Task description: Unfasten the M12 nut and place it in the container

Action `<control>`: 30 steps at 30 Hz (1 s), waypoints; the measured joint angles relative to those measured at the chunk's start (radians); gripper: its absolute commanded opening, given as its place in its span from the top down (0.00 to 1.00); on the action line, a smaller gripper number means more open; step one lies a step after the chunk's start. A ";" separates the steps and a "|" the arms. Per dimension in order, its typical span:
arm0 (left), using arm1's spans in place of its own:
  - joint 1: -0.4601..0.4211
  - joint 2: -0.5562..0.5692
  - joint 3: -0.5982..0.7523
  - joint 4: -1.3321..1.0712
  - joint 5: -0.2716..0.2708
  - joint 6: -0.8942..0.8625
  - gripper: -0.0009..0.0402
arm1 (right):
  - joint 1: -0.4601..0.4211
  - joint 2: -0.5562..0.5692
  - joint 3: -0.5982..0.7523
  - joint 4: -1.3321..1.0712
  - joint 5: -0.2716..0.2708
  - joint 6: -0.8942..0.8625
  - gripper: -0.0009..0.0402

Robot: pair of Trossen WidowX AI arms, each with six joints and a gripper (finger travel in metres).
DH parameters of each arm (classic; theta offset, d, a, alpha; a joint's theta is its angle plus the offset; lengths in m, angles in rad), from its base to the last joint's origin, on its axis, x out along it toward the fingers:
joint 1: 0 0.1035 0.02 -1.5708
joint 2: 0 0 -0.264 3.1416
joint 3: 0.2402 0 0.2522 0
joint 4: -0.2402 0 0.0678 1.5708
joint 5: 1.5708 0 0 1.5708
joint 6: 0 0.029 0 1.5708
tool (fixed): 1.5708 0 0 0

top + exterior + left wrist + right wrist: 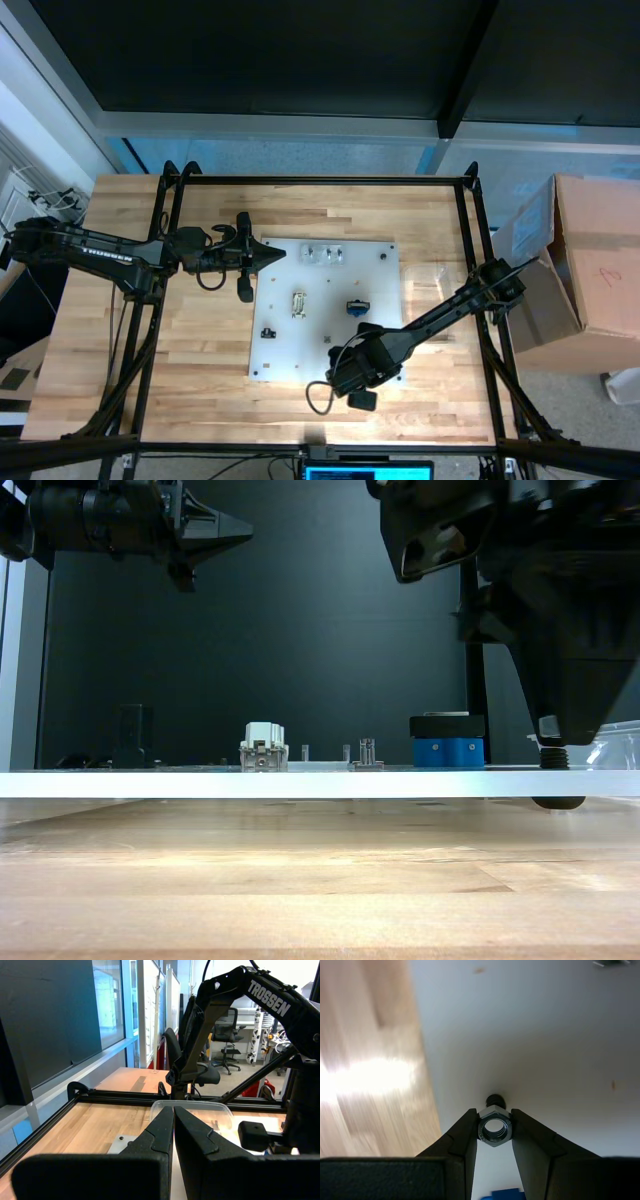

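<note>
The small silver nut (494,1129) is pinched between the fingers of my right gripper (494,1122), which is shut on it. Its bore looks empty, and the black stud (494,1098) shows just beyond it, so the nut is off the stud. In the low view the stud (553,756) shows its bare ribs, with the right gripper (548,728) just above it. From above, the right gripper (350,378) is over the white board's (300,340) near right edge and hides both nut and stud. My left gripper (272,254) hangs shut and empty above the board's far left corner.
The clear container (438,282) lies right of the board, beyond the right arm, and looks empty; it also shows as a clear tray (192,1110). On the board are a blue block (356,308), a white connector (298,303) and small posts. A cardboard box (585,270) stands off the table's right side.
</note>
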 measured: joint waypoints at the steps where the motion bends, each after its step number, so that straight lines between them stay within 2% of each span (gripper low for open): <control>1: 0.000 0.000 0.000 0.000 0.000 0.000 0.98 | 0.000 0.000 0.000 -0.002 -0.001 -0.047 0.98; 5: 0.000 0.000 0.000 0.000 0.000 0.000 0.98 | -0.001 -0.021 0.000 -0.006 0.002 -0.144 0.98; 10: 0.000 0.000 0.000 0.000 0.000 0.000 0.98 | -0.005 -0.068 0.000 -0.018 0.001 -0.147 0.98; 18: 0.000 0.000 0.000 0.000 0.000 0.000 0.98 | -0.025 -0.205 -0.031 -0.105 0.003 -0.142 0.98; 23: 0.000 0.000 0.000 0.000 0.000 0.000 0.98 | -0.061 -0.334 -0.135 -0.109 0.003 -0.129 0.98; 30: 0.000 0.000 0.000 0.000 0.000 0.000 0.98 | -0.085 -0.551 -0.354 -0.109 0.008 -0.137 0.98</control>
